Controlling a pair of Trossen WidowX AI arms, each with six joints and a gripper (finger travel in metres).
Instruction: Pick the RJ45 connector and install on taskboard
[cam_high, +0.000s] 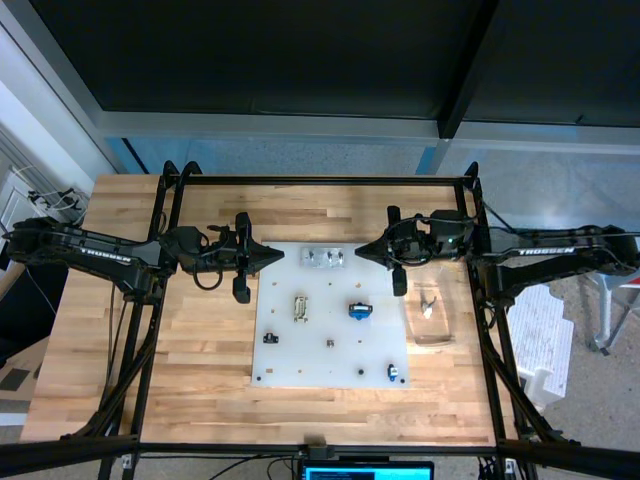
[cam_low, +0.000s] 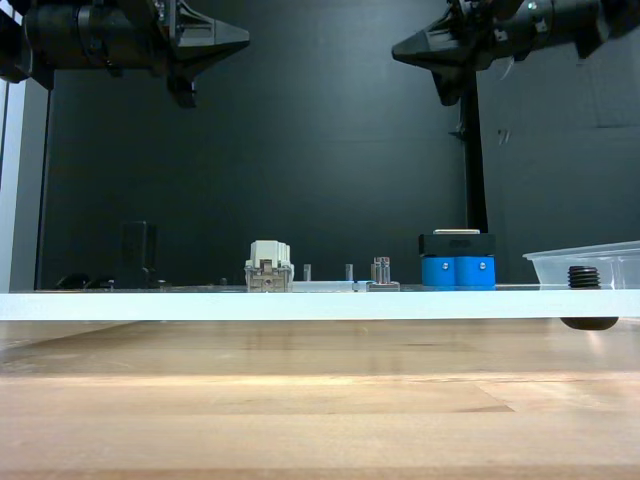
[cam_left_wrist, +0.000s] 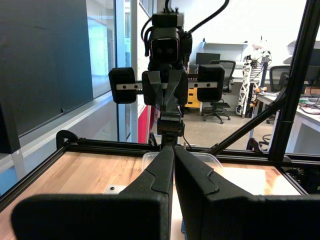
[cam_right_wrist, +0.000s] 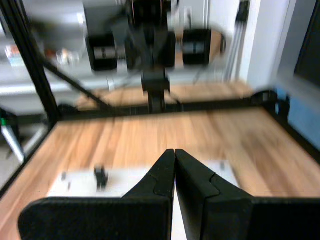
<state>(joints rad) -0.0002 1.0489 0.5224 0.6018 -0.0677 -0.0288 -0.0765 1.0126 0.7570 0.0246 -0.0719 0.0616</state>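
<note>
We see L gripper (cam_high: 278, 257) and R gripper (cam_high: 360, 252), both pinched closed, empty, over board (cam_high: 320, 372); RJ45 (cam_high: 428, 308) in tray (cam_high: 447, 322), prob. light, brittle: pinch sides.

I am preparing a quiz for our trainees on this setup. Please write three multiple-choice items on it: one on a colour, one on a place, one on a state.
1. What colour is the taskboard? A white; B red; C green.
2. Where does the RJ45 connector lie? A on the taskboard; B in the clear tray to the right of the taskboard; C under the taskboard.
3. In what state are the left end effector and the right end effector? A both shut and empty, raised near the taskboard's far edge; B both wide open; C one holds the connector.

Key: 1 A, the plate is white in the high view. 2 B, the pale plug shows inside the tray. 3 A, both wrist views show the fingers together with nothing between.
</note>
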